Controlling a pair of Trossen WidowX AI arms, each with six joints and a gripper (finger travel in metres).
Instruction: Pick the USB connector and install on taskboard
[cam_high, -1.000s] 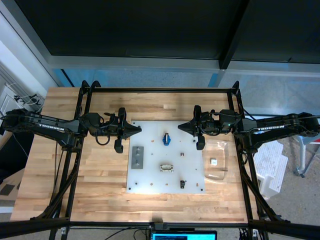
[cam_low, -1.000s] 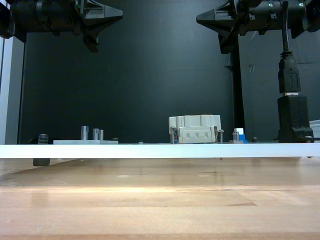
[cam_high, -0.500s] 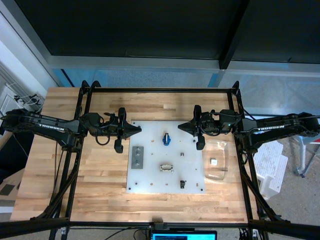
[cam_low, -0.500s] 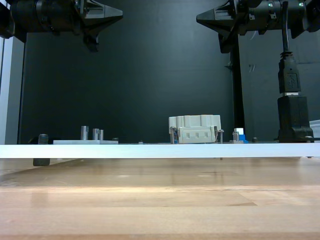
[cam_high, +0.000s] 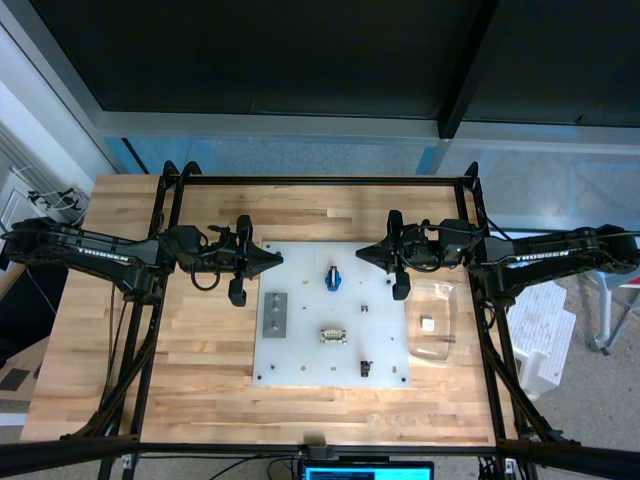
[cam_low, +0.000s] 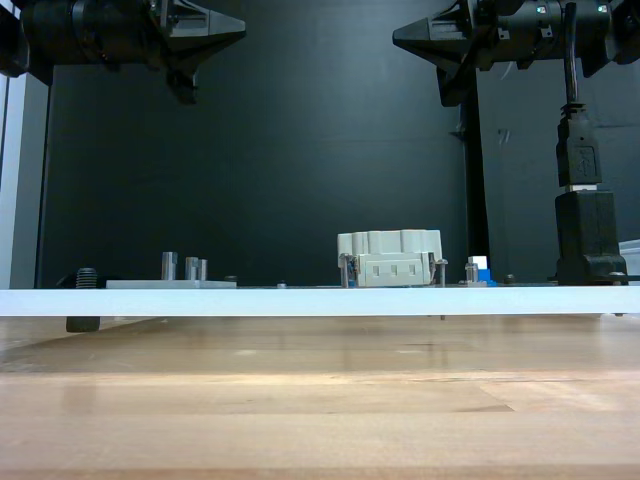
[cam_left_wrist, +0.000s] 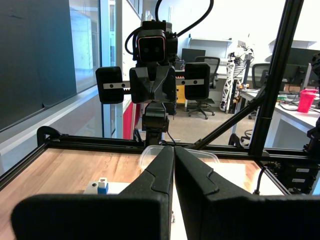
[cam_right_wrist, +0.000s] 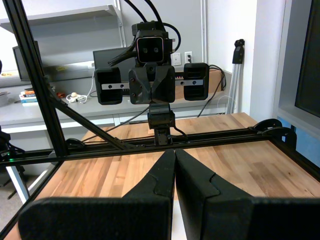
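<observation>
High view: the desk (cam_high: 200, 370) is carrying the taskboard (cam_high: 300, 355), which is lying flat between the two arms.
Left claw (cam_high: 277, 259): is hanging above the taskboard's far left corner, pointing inward. In the left wrist view its fingers are pressing together with nothing between them.
Right claw (cam_high: 360, 252): is hanging above the taskboard's far edge, right of the middle, pointing toward the left claw. In the right wrist view its fingers are likewise pressing together, gripping nothing.
USB connector (cam_high: 366, 368): is sitting on the taskboard close to its near edge, right of the middle, well apart from both claws.
Blue part (cam_high: 332, 278): is sitting on the board's far half, nearer the right claw's tip than the left's.
Grey block (cam_high: 274, 314): is lying along the board's left side.
Metal socket (cam_high: 333, 336): is sitting near the board's middle, between the grey block and the USB connector.
Clear tray (cam_high: 445, 350): is resting on the desk just beside the board's right edge, holding a small white piece (cam_high: 428, 324).
</observation>
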